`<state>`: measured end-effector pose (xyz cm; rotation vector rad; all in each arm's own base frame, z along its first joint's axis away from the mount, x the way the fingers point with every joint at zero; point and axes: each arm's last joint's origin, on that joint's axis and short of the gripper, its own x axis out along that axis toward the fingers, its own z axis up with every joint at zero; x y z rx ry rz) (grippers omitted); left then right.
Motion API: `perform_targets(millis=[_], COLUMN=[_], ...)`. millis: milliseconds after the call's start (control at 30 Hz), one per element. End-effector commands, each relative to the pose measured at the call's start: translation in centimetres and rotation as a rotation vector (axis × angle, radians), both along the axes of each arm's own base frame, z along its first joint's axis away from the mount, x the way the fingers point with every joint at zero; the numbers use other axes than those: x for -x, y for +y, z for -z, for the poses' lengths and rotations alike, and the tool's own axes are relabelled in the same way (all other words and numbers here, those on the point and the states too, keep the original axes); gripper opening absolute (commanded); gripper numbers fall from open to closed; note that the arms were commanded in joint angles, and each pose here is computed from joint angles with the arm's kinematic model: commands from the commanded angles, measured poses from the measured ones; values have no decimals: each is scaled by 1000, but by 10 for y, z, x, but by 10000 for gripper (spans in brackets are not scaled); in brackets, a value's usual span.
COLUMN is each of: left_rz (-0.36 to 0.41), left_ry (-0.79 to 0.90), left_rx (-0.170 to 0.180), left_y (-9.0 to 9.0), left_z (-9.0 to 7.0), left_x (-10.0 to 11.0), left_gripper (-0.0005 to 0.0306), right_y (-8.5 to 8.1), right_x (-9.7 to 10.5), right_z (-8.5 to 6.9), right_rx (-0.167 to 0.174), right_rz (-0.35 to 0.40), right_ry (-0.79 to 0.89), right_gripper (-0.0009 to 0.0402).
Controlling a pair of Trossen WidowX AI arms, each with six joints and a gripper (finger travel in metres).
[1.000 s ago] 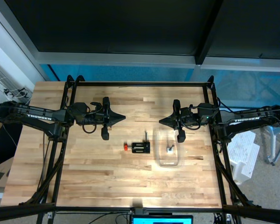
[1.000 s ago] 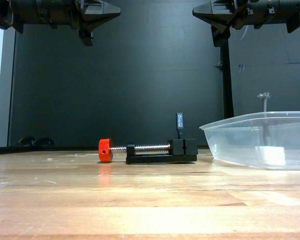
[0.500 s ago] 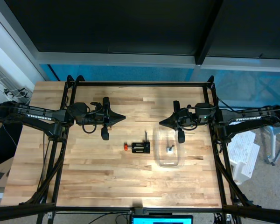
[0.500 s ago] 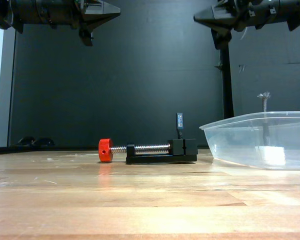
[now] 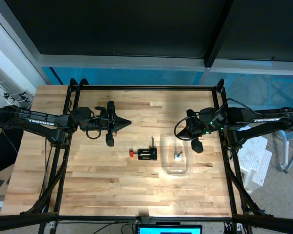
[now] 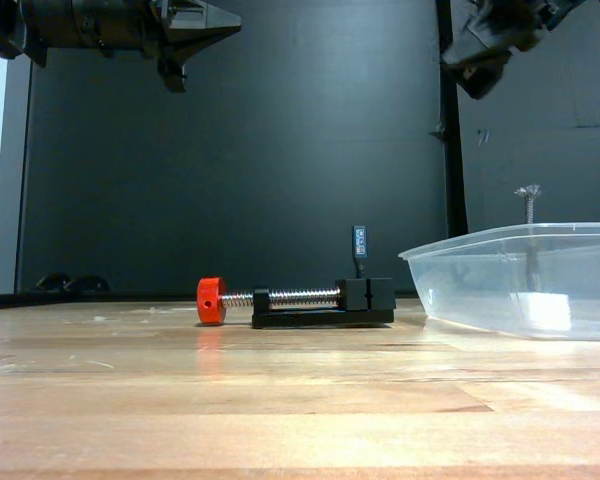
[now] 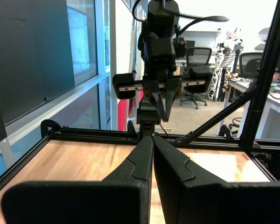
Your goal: Pick the usb-c connector and install on the hub
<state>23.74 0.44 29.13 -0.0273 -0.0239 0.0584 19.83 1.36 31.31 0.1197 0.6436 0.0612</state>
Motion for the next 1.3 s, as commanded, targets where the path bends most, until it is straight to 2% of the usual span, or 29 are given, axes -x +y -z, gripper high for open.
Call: perform_targets(millis=[33, 100, 267, 500, 667, 867, 1033, 1200, 1300], left_rz=[0, 0, 0, 0, 0, 0, 0, 0, 0], left_ry=[0, 0, 0, 0, 1, 0, 0, 0, 0], left_rx=[0, 0, 0, 0, 0, 0, 0, 0, 0], left_y=[0, 0, 0, 0, 0, 0, 0, 0, 0], left_z=[0, 0, 0, 0, 0, 0, 0, 0, 0], left_x=[0, 0, 0, 0, 0, 0, 0, 0, 0], left_gripper=[0, 0, 0, 0, 0, 0, 0, 0, 0], right_y=[5, 10, 21, 26, 31, 39, 43, 45, 46], right_x=[1, 1, 1, 0, -4, -11, -18, -26, -30], right_z=[1, 2, 11, 25, 33, 48, 61, 72, 79], right_rx=[13, 38, 66, 24, 32, 61, 64, 77, 66], right_rz=[-15, -33, -78, -31, -40, -31, -17, -15, 14], right_ry=[78, 113, 207, 349, 406, 514, 585, 639, 672], right_gripper=[0, 0, 0, 0, 0, 0, 2, 28, 57])
